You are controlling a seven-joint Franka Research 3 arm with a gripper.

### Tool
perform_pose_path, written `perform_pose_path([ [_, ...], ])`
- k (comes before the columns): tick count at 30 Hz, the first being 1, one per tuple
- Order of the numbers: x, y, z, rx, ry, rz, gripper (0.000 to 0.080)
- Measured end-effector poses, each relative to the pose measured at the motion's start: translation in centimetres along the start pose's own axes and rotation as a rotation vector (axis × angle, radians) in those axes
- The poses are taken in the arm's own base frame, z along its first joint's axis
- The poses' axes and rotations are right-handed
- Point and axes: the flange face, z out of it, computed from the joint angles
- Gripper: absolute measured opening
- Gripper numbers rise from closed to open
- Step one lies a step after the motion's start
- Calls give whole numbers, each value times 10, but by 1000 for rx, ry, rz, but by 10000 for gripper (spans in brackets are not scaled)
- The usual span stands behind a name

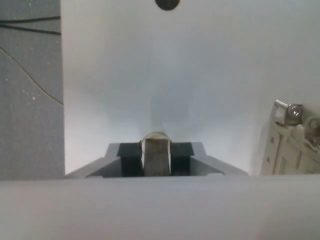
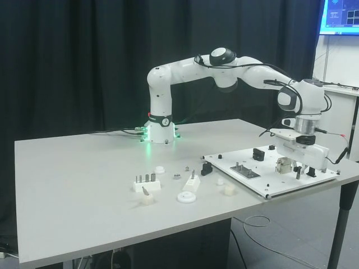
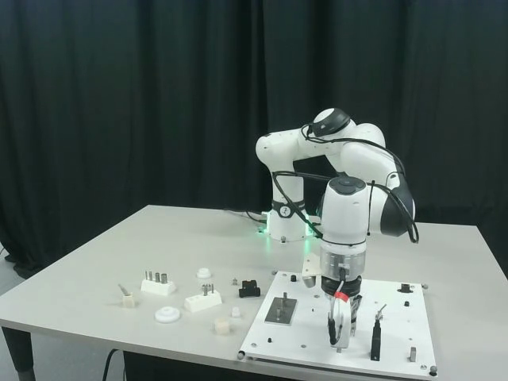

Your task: Insert square peg 3.

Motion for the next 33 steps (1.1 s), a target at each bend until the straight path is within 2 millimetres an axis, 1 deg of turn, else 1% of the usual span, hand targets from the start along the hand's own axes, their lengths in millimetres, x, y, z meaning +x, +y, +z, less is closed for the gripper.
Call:
perform_pose_path([
  [14, -2, 3, 0, 6, 3, -8, 115],
  [23, -6, 9, -1, 51, 30, -52, 115],
  [33, -10, 11, -2, 91, 40, -57, 115],
])
